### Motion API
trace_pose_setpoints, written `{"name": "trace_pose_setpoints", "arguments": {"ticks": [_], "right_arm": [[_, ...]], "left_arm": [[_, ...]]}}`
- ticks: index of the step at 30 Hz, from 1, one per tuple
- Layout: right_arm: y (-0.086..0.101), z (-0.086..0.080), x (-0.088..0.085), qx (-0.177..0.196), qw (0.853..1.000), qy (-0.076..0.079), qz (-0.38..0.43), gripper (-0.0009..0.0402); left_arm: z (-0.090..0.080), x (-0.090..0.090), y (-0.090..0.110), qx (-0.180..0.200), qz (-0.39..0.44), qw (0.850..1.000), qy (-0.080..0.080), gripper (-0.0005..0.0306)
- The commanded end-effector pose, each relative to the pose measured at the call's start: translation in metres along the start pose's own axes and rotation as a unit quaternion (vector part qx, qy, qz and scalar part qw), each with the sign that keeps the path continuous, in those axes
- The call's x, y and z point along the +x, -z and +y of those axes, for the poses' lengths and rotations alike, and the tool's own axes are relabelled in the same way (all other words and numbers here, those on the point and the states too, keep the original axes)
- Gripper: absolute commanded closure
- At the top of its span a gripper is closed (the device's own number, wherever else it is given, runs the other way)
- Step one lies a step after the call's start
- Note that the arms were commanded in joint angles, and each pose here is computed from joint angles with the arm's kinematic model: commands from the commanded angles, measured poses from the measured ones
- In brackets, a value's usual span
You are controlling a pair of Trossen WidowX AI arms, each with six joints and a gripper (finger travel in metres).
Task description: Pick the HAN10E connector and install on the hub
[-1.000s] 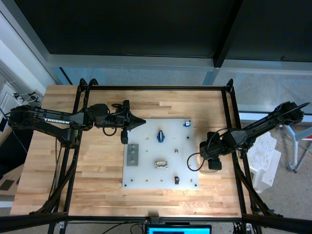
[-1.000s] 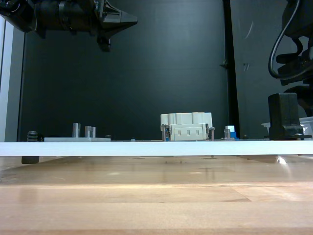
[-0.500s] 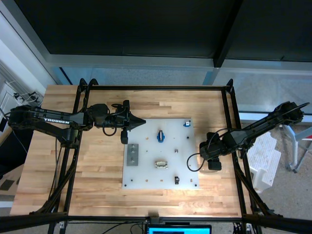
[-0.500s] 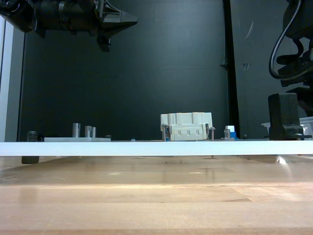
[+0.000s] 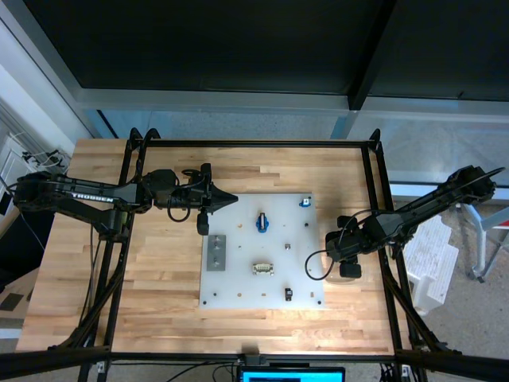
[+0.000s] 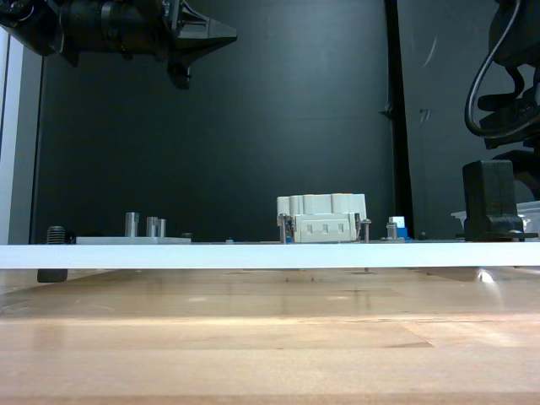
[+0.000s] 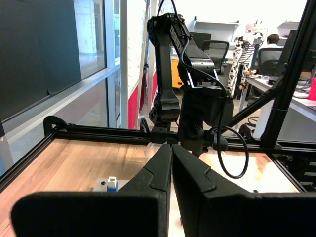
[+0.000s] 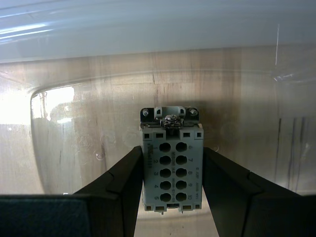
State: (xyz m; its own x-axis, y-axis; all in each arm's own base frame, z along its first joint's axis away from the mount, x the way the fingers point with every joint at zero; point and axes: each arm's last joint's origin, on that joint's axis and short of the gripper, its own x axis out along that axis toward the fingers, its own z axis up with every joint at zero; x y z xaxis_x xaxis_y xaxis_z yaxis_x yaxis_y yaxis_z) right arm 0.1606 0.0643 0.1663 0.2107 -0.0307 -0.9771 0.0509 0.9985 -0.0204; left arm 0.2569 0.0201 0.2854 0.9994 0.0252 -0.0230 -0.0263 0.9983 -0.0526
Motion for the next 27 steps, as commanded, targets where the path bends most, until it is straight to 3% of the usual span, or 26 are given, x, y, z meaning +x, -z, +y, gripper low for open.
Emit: {"name": "trace_pose_setpoints", "arguments": {"ticks": [1, 9, 17, 23, 27], "right_arm": [[-0.001, 0.0, -0.001, 0.0, 1.0, 0.0, 0.0, 0.0318], [-0.006, 0.002, -0.011, -0.001, 1.0, -0.002, 0.003, 0.0366], [-0.02, 0.004, -0.043, 0.0, 1.0, -0.003, 0.002, 0.0368], [-0.037, 0.009, -0.073, 0.007, 0.999, -0.021, -0.037, 0.037], [-0.049, 0.013, -0.085, 0.017, 0.998, -0.028, -0.049, 0.0369]], "left_arm": [[0.0, 0.0, 0.0, 0.0, 0.0, 1.0, 0.0, 0.03], [0.0, 0.0, 0.0, 0.0, 0.0, 1.0, 0.0, 0.03], [0.0, 0.0, 0.0, 0.0, 0.0, 1.0, 0.0, 0.03], [0.0, 0.0, 0.0, 0.0, 0.0, 1.0, 0.0, 0.03], [0.0, 0.0, 0.0, 0.0, 0.0, 1.0, 0.0, 0.03]]}}
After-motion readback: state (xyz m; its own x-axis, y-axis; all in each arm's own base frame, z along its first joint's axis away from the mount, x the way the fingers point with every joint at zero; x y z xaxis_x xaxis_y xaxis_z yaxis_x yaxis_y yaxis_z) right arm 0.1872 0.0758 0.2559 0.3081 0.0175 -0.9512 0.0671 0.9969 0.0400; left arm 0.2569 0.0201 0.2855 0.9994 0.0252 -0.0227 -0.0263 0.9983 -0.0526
